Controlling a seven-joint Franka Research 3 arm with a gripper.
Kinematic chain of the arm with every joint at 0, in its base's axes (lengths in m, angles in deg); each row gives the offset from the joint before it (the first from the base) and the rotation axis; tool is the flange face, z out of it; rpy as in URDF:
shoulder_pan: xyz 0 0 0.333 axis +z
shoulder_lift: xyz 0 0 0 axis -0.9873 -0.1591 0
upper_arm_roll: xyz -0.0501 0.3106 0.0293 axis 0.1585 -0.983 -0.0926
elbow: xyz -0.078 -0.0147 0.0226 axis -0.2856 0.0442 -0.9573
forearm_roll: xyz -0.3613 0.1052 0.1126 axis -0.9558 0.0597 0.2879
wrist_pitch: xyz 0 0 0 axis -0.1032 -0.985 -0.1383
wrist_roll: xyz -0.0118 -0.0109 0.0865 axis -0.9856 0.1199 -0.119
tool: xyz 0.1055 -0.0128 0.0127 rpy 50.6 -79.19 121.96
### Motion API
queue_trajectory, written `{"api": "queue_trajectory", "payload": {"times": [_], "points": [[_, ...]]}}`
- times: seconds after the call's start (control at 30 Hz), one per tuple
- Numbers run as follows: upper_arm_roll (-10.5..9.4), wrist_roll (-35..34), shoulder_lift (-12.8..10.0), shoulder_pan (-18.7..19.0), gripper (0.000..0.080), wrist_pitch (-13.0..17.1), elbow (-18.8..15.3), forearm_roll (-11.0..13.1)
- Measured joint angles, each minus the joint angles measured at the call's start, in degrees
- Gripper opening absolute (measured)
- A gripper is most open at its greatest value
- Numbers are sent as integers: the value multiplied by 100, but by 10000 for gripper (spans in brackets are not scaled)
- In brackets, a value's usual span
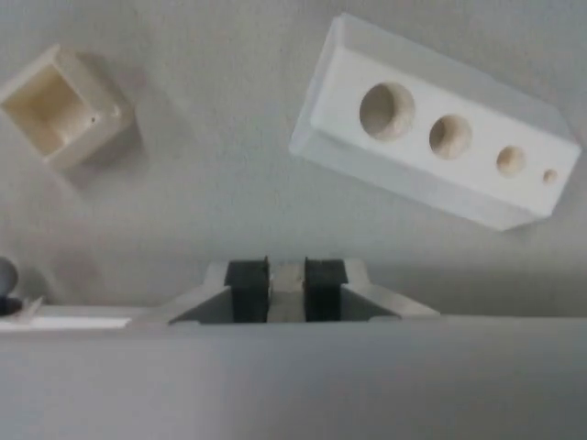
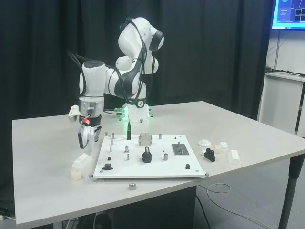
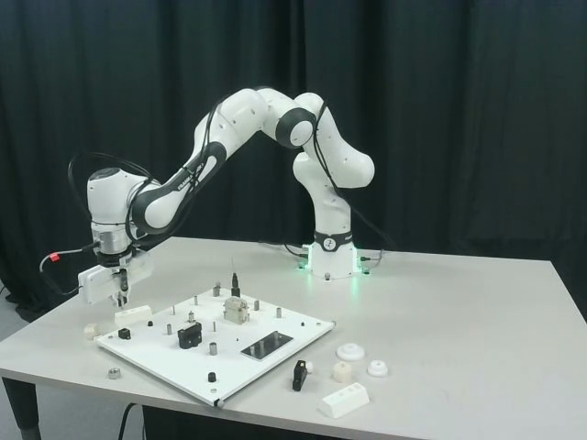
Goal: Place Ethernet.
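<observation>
The white arm point(image 3: 229, 137) stands on the grey worktop point(image 3: 440, 312). It goes up from its base point(image 3: 330, 261), bends over at the top, and reaches far down to one side. Its wrist points straight down. The fingers point(image 2: 87, 138) hang just above the worktop, right beside the edge of the white board point(image 2: 150, 162).

In the wrist view the two black pads point(image 1: 248, 289) of the fingers are close together. A small grey piece point(image 1: 287, 289) sits in the narrow gap between them, and both pads look to be touching it. I cannot tell what this piece is, so I cannot say for sure that it is the Ethernet plug. None of the views shows a plug clearly enough to name it.

Under the fingers lies a white block point(image 1: 440, 137) with four round holes in a row, going from big to small. It rests on the worktop beside the board. Near it is a small square cup point(image 1: 62, 108), open at the top.

The board carries many small pegs and parts, such as a black part point(image 2: 146, 156) in the middle and a flat grey plate point(image 2: 180, 149). More small white pieces point(image 2: 219, 148) and another white block point(image 2: 234, 157) lie on the worktop past the other end of the board. A nut point(image 2: 132, 186) lies near the front edge.
</observation>
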State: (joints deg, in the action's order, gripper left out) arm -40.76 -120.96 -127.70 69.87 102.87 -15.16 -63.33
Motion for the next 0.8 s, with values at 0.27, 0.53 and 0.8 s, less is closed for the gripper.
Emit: {"api": "queue_trajectory", "payload": {"times": [0.27, 0.53, 0.8], "points": [[-5, 80, -24, -3, 78, 165, -59, 4], [-5, 130, -26, -12, 78, 228, -96, 4], [-5, 185, -18, -41, 749, 237, -87, 4]]}}
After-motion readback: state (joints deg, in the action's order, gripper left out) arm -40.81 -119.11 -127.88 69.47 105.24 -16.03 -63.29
